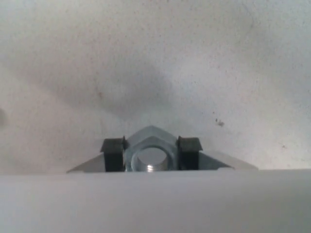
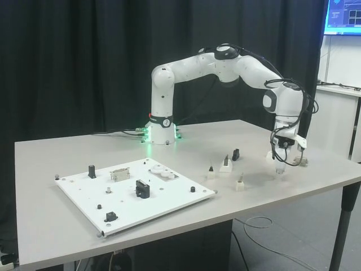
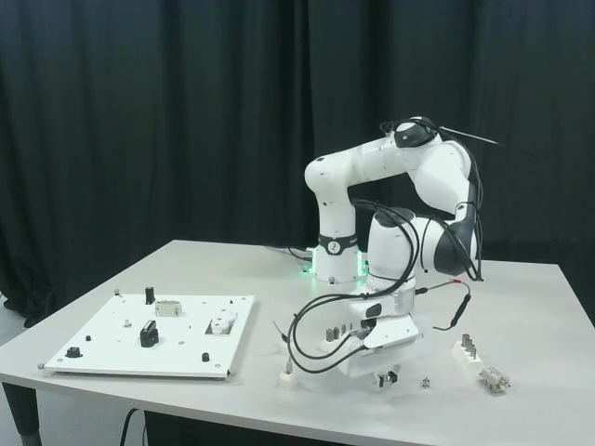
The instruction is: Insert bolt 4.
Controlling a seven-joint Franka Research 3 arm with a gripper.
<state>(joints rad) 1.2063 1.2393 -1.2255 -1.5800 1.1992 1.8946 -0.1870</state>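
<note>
In the wrist view a grey hex-headed bolt (image 1: 150, 154) sits between two black pads (image 1: 112, 153), which touch its sides, so my gripper (image 1: 151, 154) is shut on it. The grey table fills the picture behind it. From the first room view the gripper (image 2: 280, 165) hangs just above the table near its right end, the bolt too small to make out. In the second room view the gripper (image 3: 385, 373) is low over the table's front edge. The white assembly board (image 2: 84, 197) lies far to the left, also seen as the white board (image 3: 102, 358).
Small white holders (image 2: 225, 165) with parts stand between the board and the gripper. A white rack with several bolts (image 3: 469, 353) lies right of the gripper. The board carries black fixtures (image 2: 141, 189). Cables (image 3: 316, 353) loop under the wrist.
</note>
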